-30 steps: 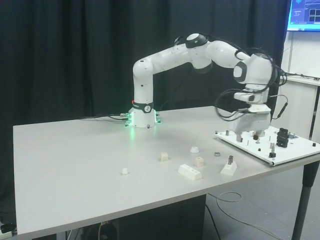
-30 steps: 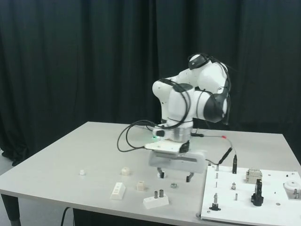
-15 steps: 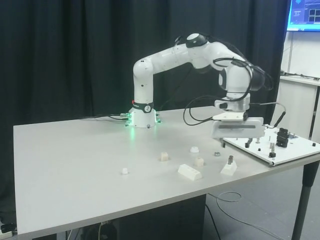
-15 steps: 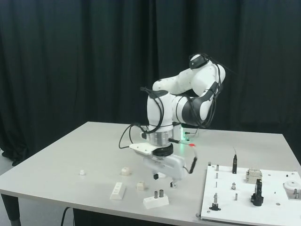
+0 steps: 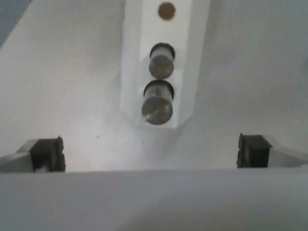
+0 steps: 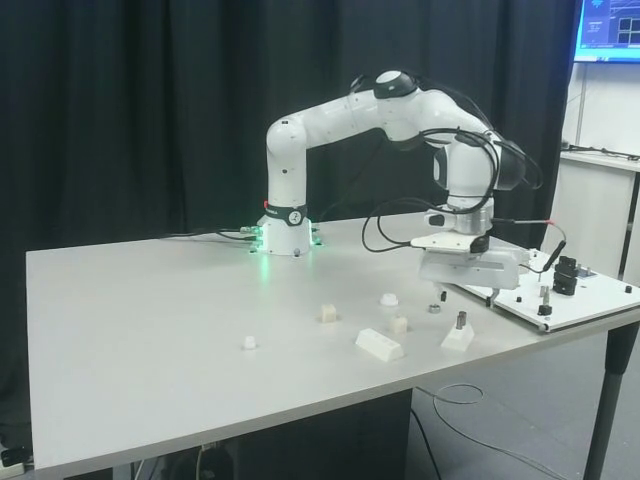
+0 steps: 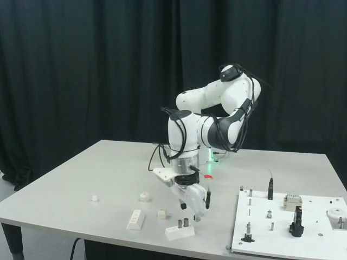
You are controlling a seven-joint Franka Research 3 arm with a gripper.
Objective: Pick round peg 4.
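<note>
Since the earlier frame your arm has swung from the white board (image 6: 560,295) to the holder. Gripper (image 5: 149,153): fingers spread, pinching nothing. White holder block (image 5: 156,62) near the table's (image 6: 150,310) front edge: two round pegs, long axes upright. Near peg (image 5: 157,102); far peg (image 5: 161,60) at 12 o'clock; beyond, one empty hole (image 5: 166,10), shown by the wrist view alone. Room views add four loose white pieces.
</note>
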